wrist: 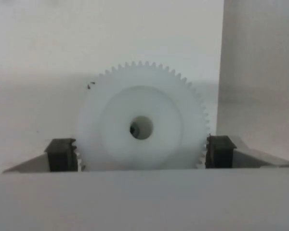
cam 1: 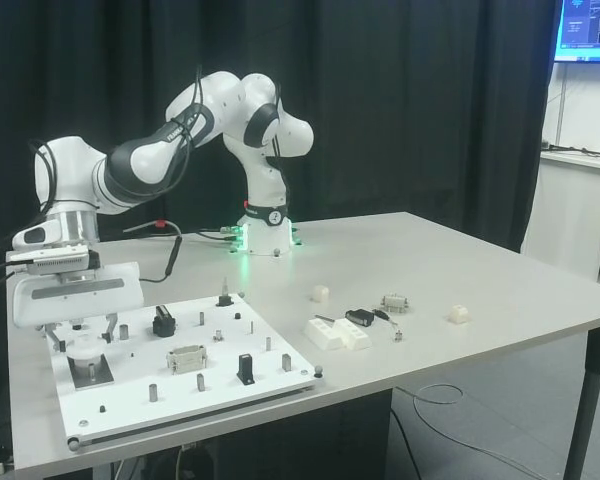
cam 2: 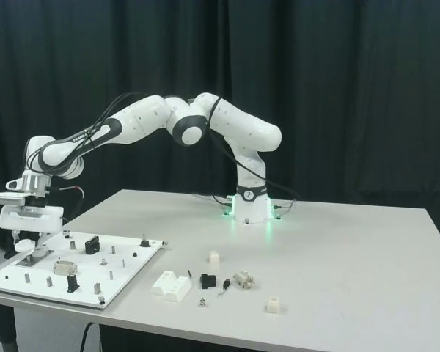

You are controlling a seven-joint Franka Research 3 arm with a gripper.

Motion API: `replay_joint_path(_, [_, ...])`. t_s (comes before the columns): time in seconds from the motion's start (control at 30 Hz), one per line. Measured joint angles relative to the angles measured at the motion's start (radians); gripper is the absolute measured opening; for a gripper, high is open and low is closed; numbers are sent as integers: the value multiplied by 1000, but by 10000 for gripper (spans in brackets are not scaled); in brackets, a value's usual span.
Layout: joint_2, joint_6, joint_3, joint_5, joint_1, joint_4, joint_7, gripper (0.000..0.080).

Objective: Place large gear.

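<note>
The large white gear [wrist: 142, 120] with a round centre hole fills the wrist view, sitting between my two black fingertips. My gripper [wrist: 141, 153] is shut on the gear, with a pad against its teeth on each side. In the first room view, the gripper [cam 1: 83, 338] holds the gear [cam 1: 83, 350] just over a grey plate [cam 1: 92, 373] at the left end of the white assembly board [cam 1: 230, 395]. The second room view shows the gripper [cam 2: 26, 242] low over the board's [cam 2: 125, 273] far left corner.
The board carries several pegs, a black block [cam 1: 163, 322], another black block [cam 1: 246, 368] and a grey connector [cam 1: 184, 358]. On the table to its right lie white blocks [cam 1: 336, 332], a black part [cam 1: 360, 318], a small connector [cam 1: 394, 302] and two white cubes [cam 1: 320, 293] [cam 1: 459, 314].
</note>
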Motion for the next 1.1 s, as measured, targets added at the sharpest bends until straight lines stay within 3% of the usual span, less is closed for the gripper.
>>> replay_joint_path(0.83, [-14, -29, -6, 0, 6, 1, 10, 588])
replay_joint_path(1.1, [-19, -72, -6, 2, 17, 1, 14, 588])
